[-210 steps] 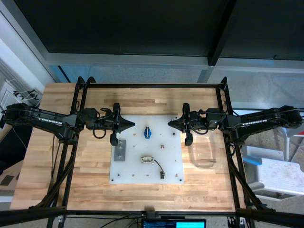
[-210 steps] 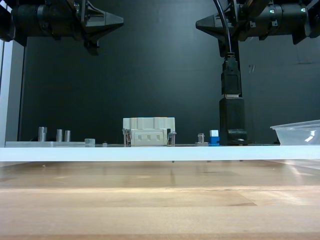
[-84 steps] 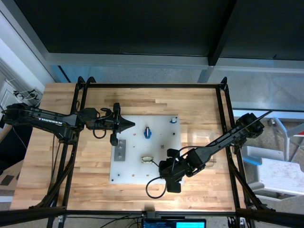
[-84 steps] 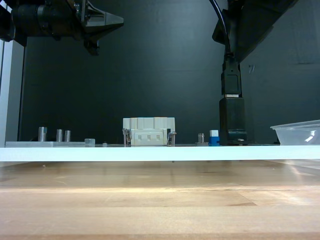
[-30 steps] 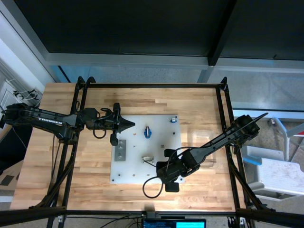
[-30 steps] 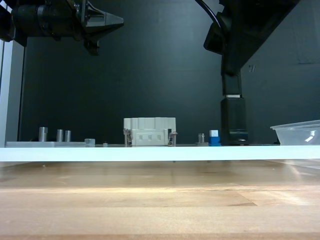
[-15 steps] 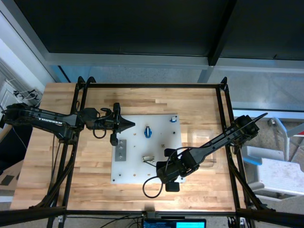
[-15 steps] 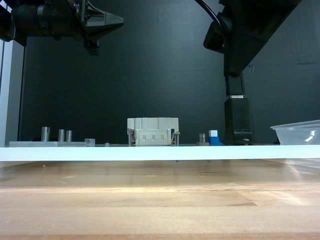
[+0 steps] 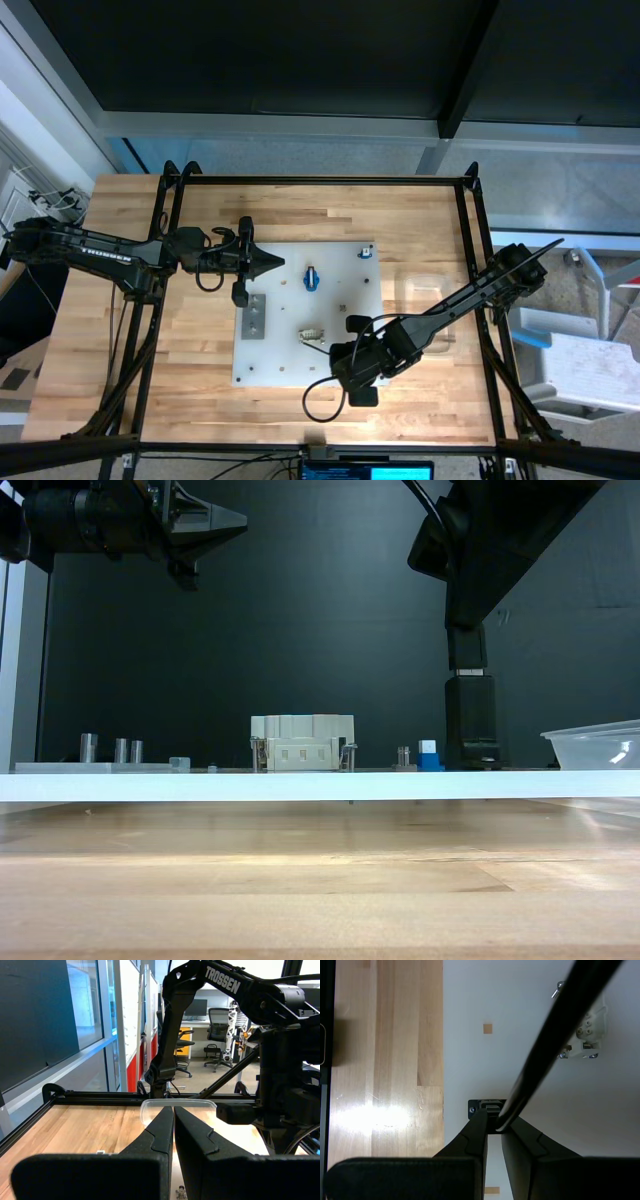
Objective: Remove the USB connector from the USB hub and place in the container
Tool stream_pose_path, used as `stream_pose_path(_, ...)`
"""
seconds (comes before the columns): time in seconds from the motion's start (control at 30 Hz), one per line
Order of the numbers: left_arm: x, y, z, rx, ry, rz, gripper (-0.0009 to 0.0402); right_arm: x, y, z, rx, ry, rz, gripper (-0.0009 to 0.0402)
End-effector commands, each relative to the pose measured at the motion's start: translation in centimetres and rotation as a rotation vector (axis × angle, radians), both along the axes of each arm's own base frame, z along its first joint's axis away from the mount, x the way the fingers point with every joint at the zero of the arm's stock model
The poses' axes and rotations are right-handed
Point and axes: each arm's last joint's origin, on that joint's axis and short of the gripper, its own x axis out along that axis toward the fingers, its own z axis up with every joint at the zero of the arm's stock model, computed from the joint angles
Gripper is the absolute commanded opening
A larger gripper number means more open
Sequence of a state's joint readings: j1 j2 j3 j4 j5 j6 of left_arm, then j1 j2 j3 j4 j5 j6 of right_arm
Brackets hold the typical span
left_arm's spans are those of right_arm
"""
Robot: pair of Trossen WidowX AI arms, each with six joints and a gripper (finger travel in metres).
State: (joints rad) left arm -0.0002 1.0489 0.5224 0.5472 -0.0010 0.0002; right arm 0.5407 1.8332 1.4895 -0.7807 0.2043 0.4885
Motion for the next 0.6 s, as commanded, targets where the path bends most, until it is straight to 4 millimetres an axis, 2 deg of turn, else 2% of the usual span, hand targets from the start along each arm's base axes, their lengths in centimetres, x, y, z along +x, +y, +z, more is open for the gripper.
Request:
stream_pose_path(0.03,0.0,0.0,0.0,0.0,0.0,0.0,0.0001,-0.5,0.2,0.3,0.016,-0.037,-0.006,0.0)
stream_pose_path(0.37,0.0,0.0,0.0,0.0,0.0,0.0,0.0001,-2.9,0.5,0.2,0.041,-0.102,-0.041,0.0)
stream_pose_path(0.6,0.0,0.0,0.0,0.0,0.0,0.0,0.0001,-3.0,0.5,0.2,0.036,-0.103,-0.028,0.0)
